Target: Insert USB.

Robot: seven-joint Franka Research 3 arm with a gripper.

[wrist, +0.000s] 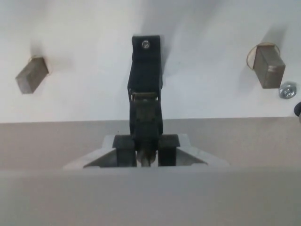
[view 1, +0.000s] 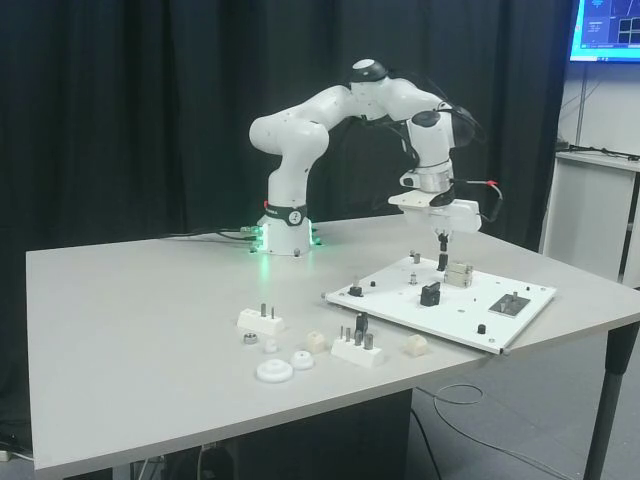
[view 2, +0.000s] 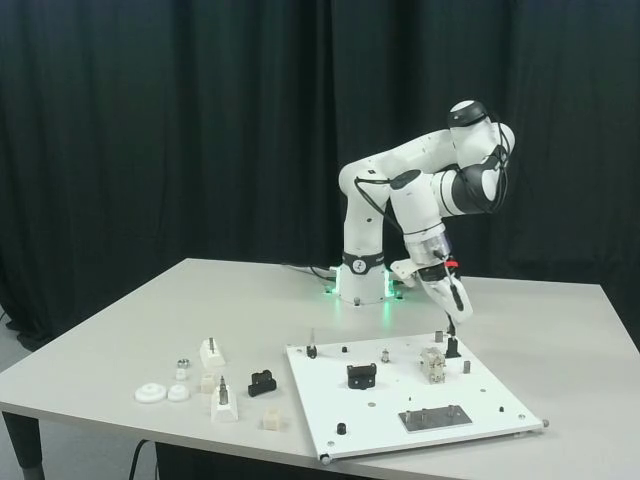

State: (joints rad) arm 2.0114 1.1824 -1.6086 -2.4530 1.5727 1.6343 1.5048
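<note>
My gripper (wrist: 146, 150) is shut on the black USB plug (wrist: 148, 117), whose metal tip (wrist: 143, 97) points down at a black socket block (wrist: 146, 56) with a screw on top. The block stands on the white board (wrist: 84, 28). In the first room view the gripper (view 1: 441, 240) hangs a little above the socket block (view 1: 441, 263) at the far side of the board (view 1: 500, 330). The second room view shows the same small gap between the gripper (view 2: 462, 315) and the block (view 2: 452, 349). Whether the tip touches the socket is not clear.
Two grey pegs (wrist: 32, 74) (wrist: 268, 66) and a nut (wrist: 287, 89) flank the socket. The board also carries a black block (view 1: 430, 294), a grey plate (view 1: 510, 304) and a pale block (view 1: 458, 274). Loose white gears (view 1: 272, 372) and pin holders (view 1: 357, 352) lie on the grey table (view 1: 130, 300).
</note>
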